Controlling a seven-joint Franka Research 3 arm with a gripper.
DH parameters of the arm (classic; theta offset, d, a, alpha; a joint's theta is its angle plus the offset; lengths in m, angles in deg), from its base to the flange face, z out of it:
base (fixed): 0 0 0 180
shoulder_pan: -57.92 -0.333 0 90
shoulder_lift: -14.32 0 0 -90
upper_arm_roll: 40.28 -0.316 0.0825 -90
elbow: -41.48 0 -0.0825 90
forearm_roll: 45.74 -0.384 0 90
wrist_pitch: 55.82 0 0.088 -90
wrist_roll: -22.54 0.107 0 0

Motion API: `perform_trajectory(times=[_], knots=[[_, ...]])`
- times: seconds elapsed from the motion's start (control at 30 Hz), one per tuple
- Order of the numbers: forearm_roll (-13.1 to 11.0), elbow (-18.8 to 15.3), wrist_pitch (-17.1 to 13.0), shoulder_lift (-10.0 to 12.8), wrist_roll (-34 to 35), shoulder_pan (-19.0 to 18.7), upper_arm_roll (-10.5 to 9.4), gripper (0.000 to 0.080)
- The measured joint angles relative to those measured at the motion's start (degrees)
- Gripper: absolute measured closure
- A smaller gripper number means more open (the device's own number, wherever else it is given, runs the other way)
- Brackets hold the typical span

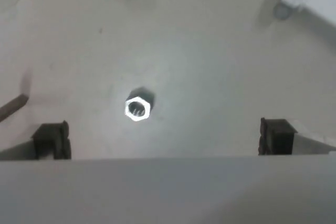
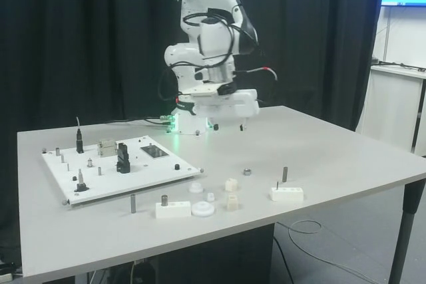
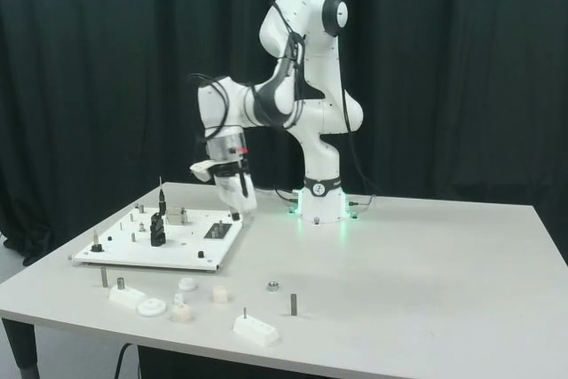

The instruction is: Pick bolt 4.

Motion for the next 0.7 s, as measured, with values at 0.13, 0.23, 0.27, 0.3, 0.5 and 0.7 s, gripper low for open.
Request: perform_trajectory(times=[0.13,0.23,0.27,0.3,0.5,0.7], knots=[[2.0,-1.1,-2.2,0.1,4.2,-1.2,-1.22,0.0003],[3.4,-1.8,-4.3,0.3,6.9,-2.0,-1.86,0.0003],[3.8,-2.1,-5.0,0.5,7.8,-2.4,-2.00,0.0003],[4.2,-2.3,-5.8,0.7,8.5,-2.6,-2.15,0.0003],[4.9,-2.8,-10.2,2.9,11.1,-4.0,-2.71,0.0003],[4.9,-2.8,-14.4,6.0,12.4,-5.3,-2.76,0.0003]])
